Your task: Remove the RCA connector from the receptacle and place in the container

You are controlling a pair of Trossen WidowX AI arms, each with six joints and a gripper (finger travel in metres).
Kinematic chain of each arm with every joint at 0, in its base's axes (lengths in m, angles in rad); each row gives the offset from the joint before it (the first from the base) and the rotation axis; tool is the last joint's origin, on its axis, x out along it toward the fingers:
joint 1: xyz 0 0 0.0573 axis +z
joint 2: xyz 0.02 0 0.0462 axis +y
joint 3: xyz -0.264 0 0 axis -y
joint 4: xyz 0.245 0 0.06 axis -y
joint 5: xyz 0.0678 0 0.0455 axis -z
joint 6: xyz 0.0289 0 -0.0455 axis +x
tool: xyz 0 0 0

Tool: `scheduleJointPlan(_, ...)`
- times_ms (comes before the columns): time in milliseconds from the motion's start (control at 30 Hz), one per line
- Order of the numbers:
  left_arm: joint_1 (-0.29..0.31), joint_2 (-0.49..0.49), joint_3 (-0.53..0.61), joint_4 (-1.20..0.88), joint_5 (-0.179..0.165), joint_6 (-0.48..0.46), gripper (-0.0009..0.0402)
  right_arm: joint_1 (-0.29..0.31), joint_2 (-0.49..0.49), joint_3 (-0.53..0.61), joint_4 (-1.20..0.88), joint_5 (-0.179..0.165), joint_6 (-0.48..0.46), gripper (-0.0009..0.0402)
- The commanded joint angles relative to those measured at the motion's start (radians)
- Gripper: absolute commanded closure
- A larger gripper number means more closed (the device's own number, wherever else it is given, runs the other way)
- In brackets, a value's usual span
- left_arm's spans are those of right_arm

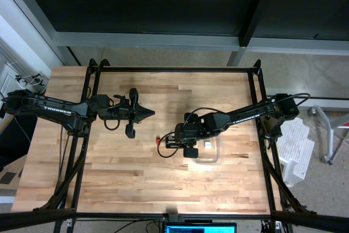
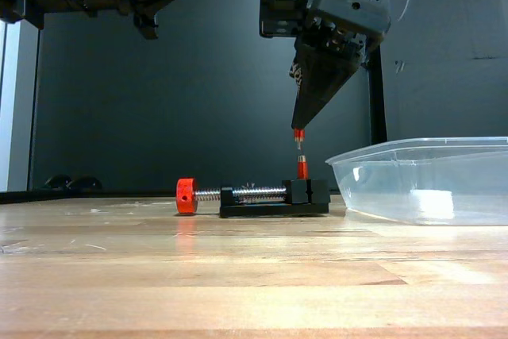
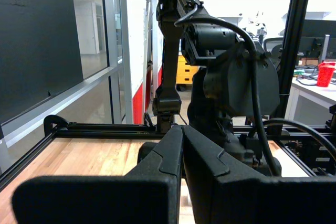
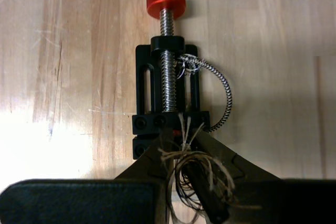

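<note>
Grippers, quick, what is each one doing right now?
Left gripper: shut, holding nothing, up over the table's left half.
Right gripper: shut on the RCA connector, just above the receptacle.

The connector (image 2: pixel 298 137), a tiny slim plug with a red end and a thin silvery pin pointing down, hangs upright, pinched in the tips of the right hand (image 2: pixel 300 125) directly over the receptacle (image 2: pixel 274 196). That is a low black block lying flat near the middle of the bench (image 2: pixel 238 275). A threaded screw (image 4: pixel 168 77) runs to its round red cap (image 2: pixel 186 195), a short red socket (image 2: pixel 302 167) stands on it, and a silvery braided loop (image 4: pixel 223 90) arches beside it. The container (image 2: pixel 413 148), a clear round-cornered tray, sits just right of the block.
</note>
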Motion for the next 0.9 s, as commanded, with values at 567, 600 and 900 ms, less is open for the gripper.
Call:
scheduleJointPlan(567, 0.0, 0.0, 0.0, 0.0, 0.0, 0.0, 0.0393, 0.003, -0.056, 0.0, -0.012, -0.01, 0.001, 0.0392)
scheduleJointPlan(600, 0.0, 0.0, 0.0, 0.0, 0.0, 0.0, 0.0393, 0.004, -0.062, 0.0, -0.02, -0.009, 0.002, 0.0392)
scheduleJointPlan(900, 0.0, 0.0, 0.0, 0.0, 0.0, 0.0, 0.0393, 0.019, -0.125, -0.046, -0.072, -0.008, 0.011, 0.0392)
